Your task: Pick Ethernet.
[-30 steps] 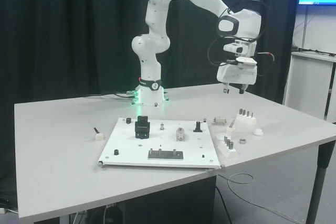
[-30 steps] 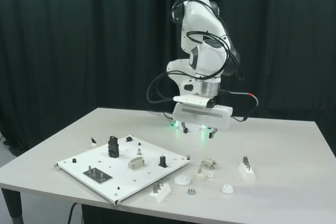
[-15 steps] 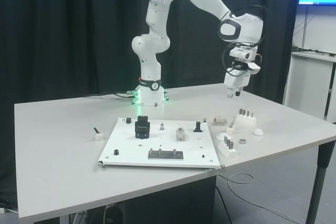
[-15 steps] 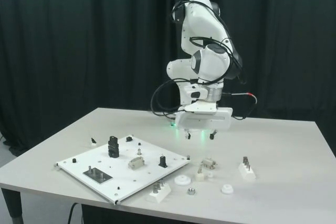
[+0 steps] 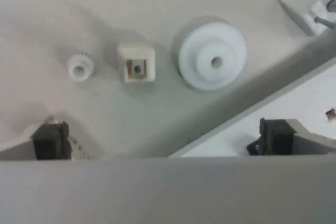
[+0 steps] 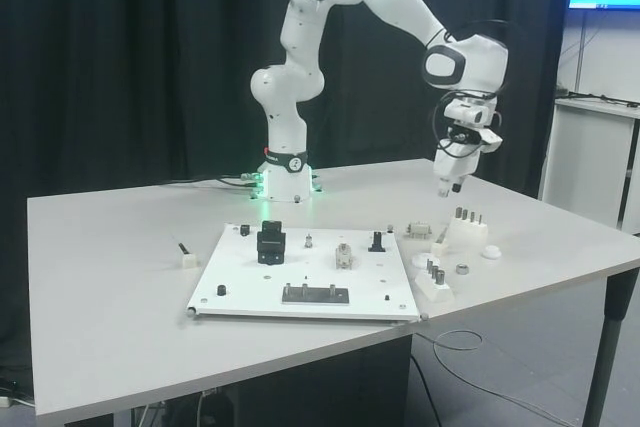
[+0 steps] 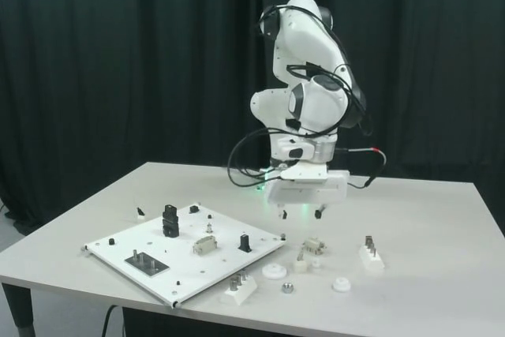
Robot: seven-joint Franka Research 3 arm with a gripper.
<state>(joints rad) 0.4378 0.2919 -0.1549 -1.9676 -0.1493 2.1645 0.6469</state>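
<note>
Two fingers (image 5: 50, 140) of gripper (image 5: 163, 139) spread wide, nothing held. Ethernet (image 5: 136, 62), likely small square block with hole, sits on tabletop (image 5: 105, 3) between small gear (image 5: 80, 66) and big gear (image 5: 212, 56), near board (image 5: 315, 98) edge. Looks light, hard, stiff. Pinch two flat sides.

Small gear (image 5: 80, 66), block (image 5: 136, 63), large gear (image 5: 212, 56) apparently aligned on table (image 5: 79, 9).

The Ethernet connector (image 7: 314, 245) is a small, squat, white and grey part. It lies flat on the grey table. It sits below the pincer (image 7: 301, 212) and slightly to one side of it, clear of both fingertips and untouched. In the first room view the Ethernet connector (image 6: 418, 230) lies lower than the pincer, offset toward the white plate.
</note>
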